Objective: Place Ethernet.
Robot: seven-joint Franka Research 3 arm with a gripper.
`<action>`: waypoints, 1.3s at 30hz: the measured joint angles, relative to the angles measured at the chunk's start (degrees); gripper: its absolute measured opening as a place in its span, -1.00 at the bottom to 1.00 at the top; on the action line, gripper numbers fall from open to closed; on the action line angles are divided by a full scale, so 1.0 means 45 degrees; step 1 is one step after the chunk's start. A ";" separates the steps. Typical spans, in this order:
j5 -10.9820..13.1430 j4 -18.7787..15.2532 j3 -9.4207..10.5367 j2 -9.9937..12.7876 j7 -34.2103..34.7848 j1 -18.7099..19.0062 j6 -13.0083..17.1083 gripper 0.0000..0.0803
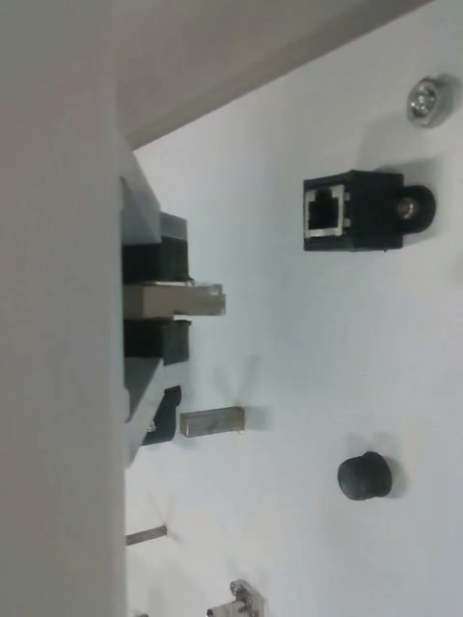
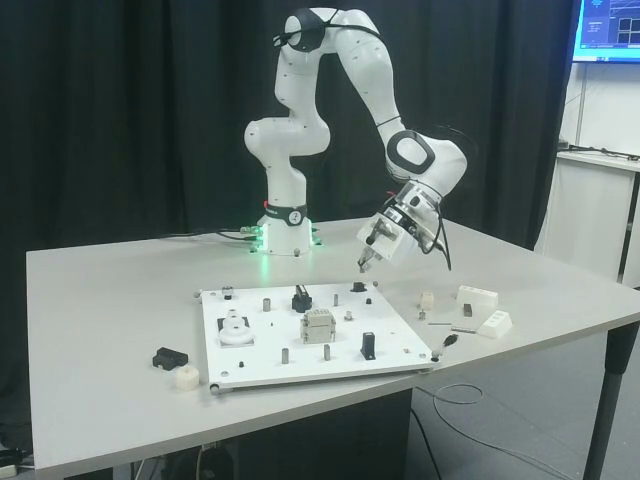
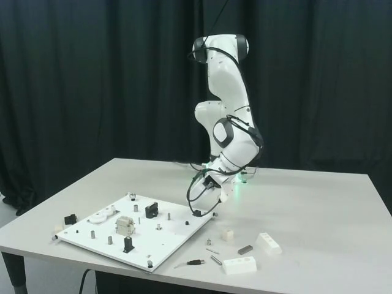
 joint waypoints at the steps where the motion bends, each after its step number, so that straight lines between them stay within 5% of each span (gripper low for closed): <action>1: 0.0000 0.0016 0.0011 0.0000 0.0000 0.0000 0.0006 -0.81; 12: 0.0148 0.0446 0.0520 0.0040 0.1882 -0.0016 0.0350 -0.81; 20: 0.0871 0.0921 0.1302 0.0275 0.2921 -0.0038 0.0488 -0.81; 32: 0.2358 0.2153 0.2455 0.1202 0.4511 -0.0040 0.0487 -0.81; 39: 0.2741 0.2918 0.2818 0.1817 0.5326 -0.0040 0.0452 -0.81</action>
